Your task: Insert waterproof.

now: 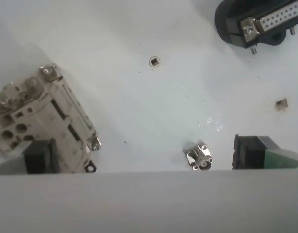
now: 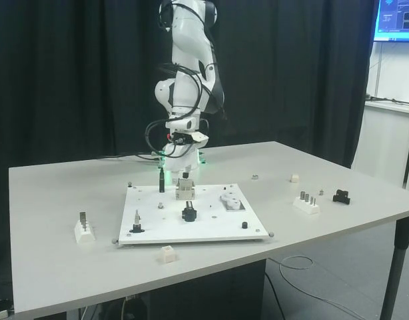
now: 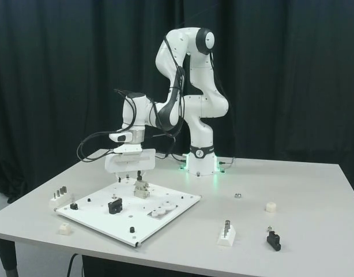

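Observation:
A white board lies on the grey table and carries several connectors. A pale multi-pin connector block stands near the board's back edge. A black housing with a pin-row socket sits further forward on the board. A small metal connector and a black and green part lie close by. My gripper hangs a little above the back of the board, over the pale block. A flat grey band hides the lower wrist view.
An upright black post stands at the board's back left. Off the board are a white block with pins, a white cube, a second pin block, a black piece and a small white part.

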Motion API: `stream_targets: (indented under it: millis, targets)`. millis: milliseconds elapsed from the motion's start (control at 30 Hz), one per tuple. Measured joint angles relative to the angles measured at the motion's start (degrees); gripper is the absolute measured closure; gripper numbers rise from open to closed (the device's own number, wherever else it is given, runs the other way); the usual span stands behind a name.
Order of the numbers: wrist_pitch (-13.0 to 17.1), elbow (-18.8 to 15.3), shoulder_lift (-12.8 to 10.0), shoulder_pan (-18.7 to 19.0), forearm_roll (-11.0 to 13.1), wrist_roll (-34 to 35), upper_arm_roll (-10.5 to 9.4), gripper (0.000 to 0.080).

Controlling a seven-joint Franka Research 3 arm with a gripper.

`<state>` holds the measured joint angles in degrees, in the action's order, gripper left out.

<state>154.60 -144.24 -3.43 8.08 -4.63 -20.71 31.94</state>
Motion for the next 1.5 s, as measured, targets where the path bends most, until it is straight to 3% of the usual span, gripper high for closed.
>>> stream_targets:
  millis: [1500]
  targets:
    - [0.7, 0.2, -1.5, 0.0, 0.2, -6.4, -0.57, 0.0003]
